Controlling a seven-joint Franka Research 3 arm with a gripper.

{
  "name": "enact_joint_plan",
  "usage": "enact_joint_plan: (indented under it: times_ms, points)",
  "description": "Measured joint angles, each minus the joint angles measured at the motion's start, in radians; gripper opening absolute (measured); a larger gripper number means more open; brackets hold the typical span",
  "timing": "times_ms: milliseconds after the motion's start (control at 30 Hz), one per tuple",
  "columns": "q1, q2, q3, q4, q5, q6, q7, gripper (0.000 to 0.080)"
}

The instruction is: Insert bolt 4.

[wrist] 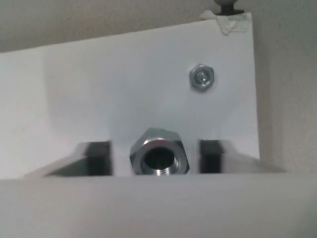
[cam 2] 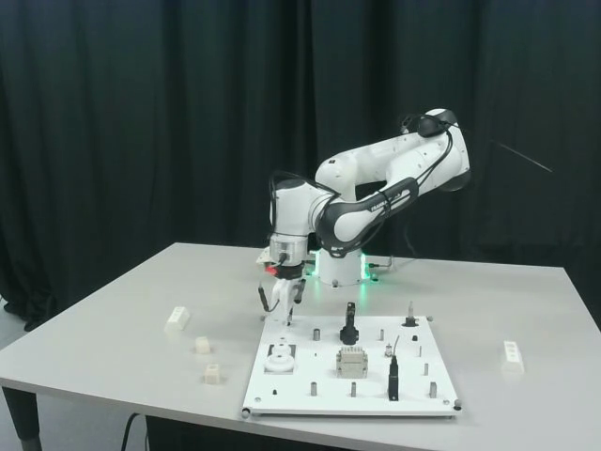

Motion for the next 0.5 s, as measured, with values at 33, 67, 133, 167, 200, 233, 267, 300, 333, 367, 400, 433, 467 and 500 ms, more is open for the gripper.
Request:
enact_joint_plan:
  times_ms: [33, 67, 133, 167, 200, 233, 267, 300, 333, 367, 400, 433, 467, 500]
  points:
    - [0.000, 0.000, 0.000, 0.000, 0.000, 0.001, -0.003, 0.0459]
    - [0.000, 0.000, 0.000, 0.000, 0.000, 0.002, -0.006, 0.0459]
    - [-0.001, 0.000, 0.000, 0.000, -0.001, 0.004, -0.009, 0.0459]
    - [-0.001, 0.000, -0.001, 0.000, -0.001, 0.005, -0.010, 0.0459]
    - [-0.001, 0.000, -0.001, 0.000, -0.002, 0.006, -0.010, 0.0459]
    - [-0.001, 0.000, -0.002, 0.000, -0.003, 0.007, -0.011, 0.0704]
    - [-0.001, 0.000, -0.004, 0.000, -0.004, 0.007, -0.012, 0.0704]
    - [-0.001, 0.000, -0.005, 0.000, -0.006, 0.008, -0.012, 0.0704]
    - [-0.001, 0.000, -0.007, 0.001, -0.008, 0.009, -0.013, 0.0704]
    - [-0.001, 0.000, -0.010, 0.001, -0.011, 0.009, -0.014, 0.0704]
    - [-0.001, 0.000, -0.013, 0.001, -0.015, 0.009, -0.015, 0.0704]
    - [-0.001, 0.000, -0.017, 0.002, -0.019, 0.009, -0.017, 0.0782]
    - [-0.001, 0.000, -0.022, 0.003, -0.023, 0.009, -0.017, 0.0782]
    - [0.000, 0.000, -0.027, 0.004, -0.027, 0.009, -0.018, 0.0782]
